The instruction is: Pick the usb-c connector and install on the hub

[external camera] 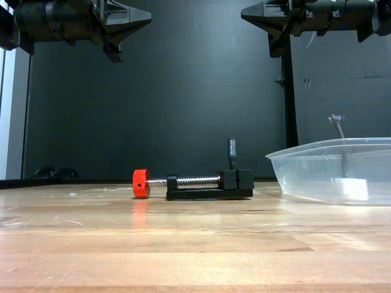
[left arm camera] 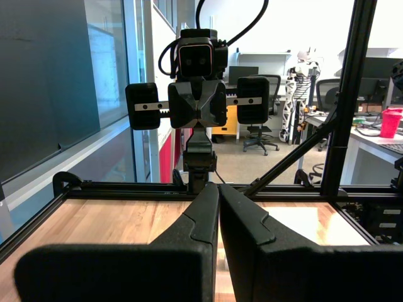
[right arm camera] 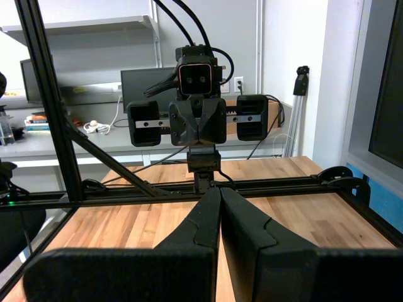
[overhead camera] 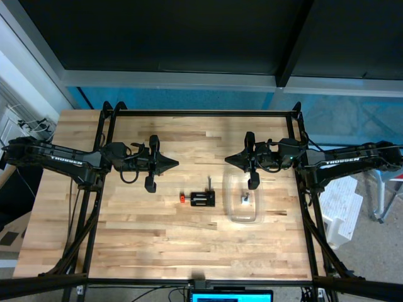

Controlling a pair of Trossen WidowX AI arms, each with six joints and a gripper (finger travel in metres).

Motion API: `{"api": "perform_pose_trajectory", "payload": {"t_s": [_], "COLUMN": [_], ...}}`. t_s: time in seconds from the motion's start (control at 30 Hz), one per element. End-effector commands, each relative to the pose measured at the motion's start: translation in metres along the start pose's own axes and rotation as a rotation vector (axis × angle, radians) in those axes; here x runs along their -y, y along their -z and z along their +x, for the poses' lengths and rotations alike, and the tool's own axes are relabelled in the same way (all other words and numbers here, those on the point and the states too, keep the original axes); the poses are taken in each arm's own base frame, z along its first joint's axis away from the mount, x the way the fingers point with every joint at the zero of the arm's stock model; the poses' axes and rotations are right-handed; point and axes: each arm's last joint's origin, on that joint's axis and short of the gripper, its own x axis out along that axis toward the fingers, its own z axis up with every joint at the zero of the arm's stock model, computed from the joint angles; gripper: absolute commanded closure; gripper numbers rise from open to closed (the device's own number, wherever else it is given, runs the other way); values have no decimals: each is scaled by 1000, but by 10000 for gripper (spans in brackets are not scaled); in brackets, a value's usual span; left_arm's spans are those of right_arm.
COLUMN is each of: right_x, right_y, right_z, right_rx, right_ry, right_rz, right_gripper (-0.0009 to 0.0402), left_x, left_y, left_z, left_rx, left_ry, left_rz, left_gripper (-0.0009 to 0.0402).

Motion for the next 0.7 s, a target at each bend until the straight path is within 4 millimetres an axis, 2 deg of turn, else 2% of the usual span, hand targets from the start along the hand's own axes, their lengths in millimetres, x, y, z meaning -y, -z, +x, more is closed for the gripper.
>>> {"api": "perform_pose_trajectory", "payload": {"t_s": [0.03, 0.7], "right_x": [0, -1], "right_y": [0, 0], "right_z": [0, 0], "right_rx": [1, -1], "right_ry": [0, -9], "right_rz": [0, 47], "right_gripper": [393, 393], "left_x": [0, 0], "left_y": [0, 0], "left_z": [0, 0], "left_rx": [0, 0], "left_ry": [0, 0], "left_rz": [0, 0], "left_gripper": [393, 393]}}
